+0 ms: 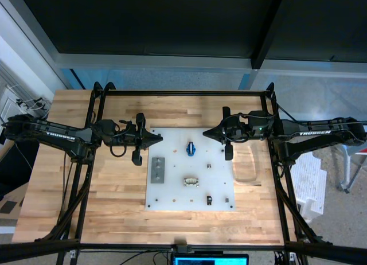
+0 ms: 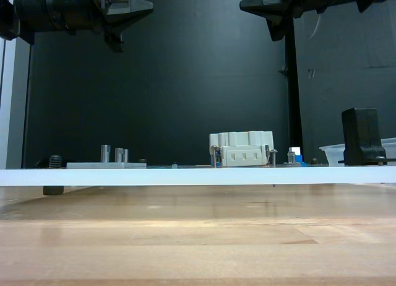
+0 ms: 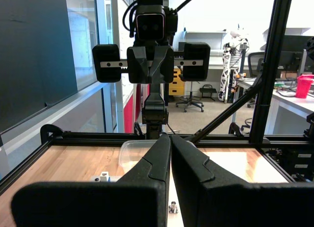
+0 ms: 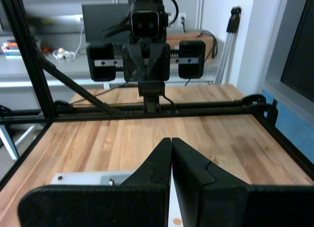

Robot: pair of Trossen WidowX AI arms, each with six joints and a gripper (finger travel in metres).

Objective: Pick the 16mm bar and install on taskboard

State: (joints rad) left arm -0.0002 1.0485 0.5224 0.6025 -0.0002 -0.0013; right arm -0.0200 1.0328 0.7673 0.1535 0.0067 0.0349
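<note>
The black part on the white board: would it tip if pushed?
Probably: the black part stands upright, taller than wide, though it may be fastened to the taskboard. It looks rigid. The left gripper and right gripper hang high above, fingers shut.

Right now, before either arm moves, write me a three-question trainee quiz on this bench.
1. True or false: the left gripper, hovering above the taskboard's far left corner, holds a part.
2. Which thing lies on the table beside the taskboard, on the right arm's side? A) clear tray B) blue piece C) grey block
3. Fill in: the right gripper, hovering above the board's far right part, has its fingers ____.
Key: 1 false, its fingers are shut on nothing. 2 A. 3 shut.
</note>
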